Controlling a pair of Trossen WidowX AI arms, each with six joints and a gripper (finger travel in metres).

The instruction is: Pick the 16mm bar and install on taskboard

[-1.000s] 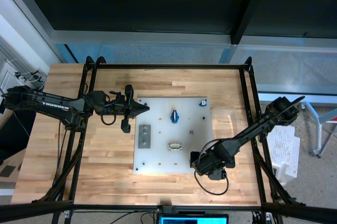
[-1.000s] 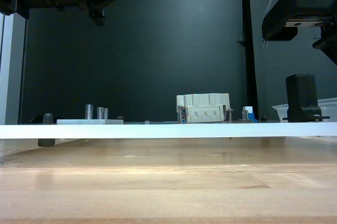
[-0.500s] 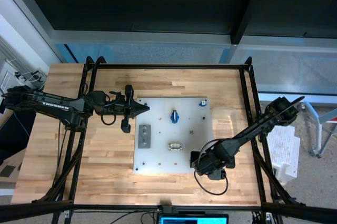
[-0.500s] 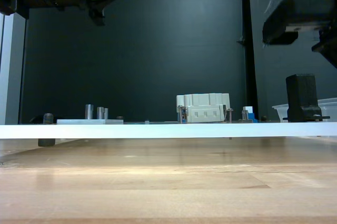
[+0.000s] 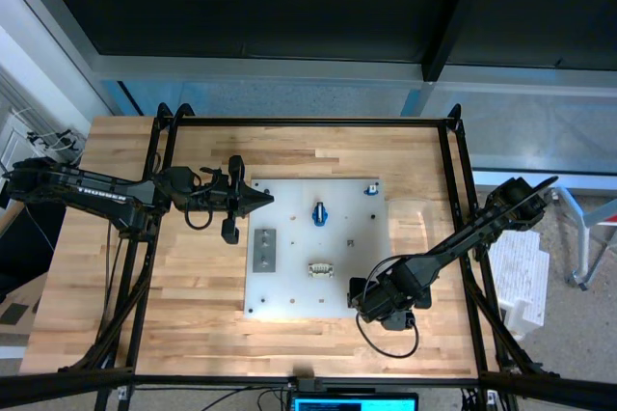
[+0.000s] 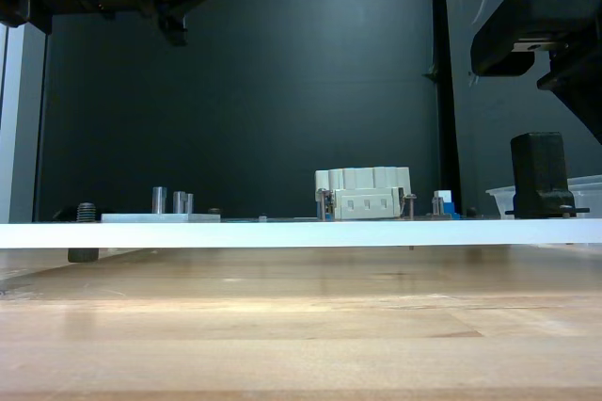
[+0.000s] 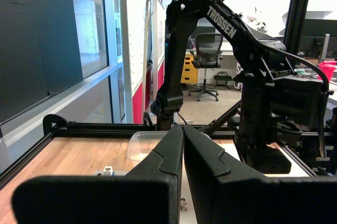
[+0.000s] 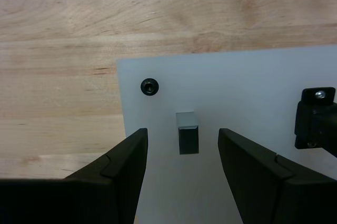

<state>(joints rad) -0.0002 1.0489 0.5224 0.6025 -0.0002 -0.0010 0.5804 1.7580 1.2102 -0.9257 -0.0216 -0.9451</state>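
At the near right corner of the taskboard (image 5: 289, 287) the right gripper (image 8: 182, 136) pointed straight down, its fingers (image 8: 124, 166) spread wide. Between them, touching neither, the 16mm bar (image 8: 188, 124) stood upright on the white plate, just in from a corner screw (image 8: 150, 86), with a black block (image 8: 316, 116) near it. Farther in sat a pale connector (image 5: 321, 268) and, to the left, the grey two-hole block (image 5: 263, 249). A clear plastic tray (image 5: 413, 221) lay on the table (image 5: 193, 319) just beside the board's right edge; I couldn't tell what it held. Beyond the connector was the blue knob (image 5: 319, 212). The left gripper (image 5: 268, 199) hung high over the far left edge, fingers pressed together on nothing.
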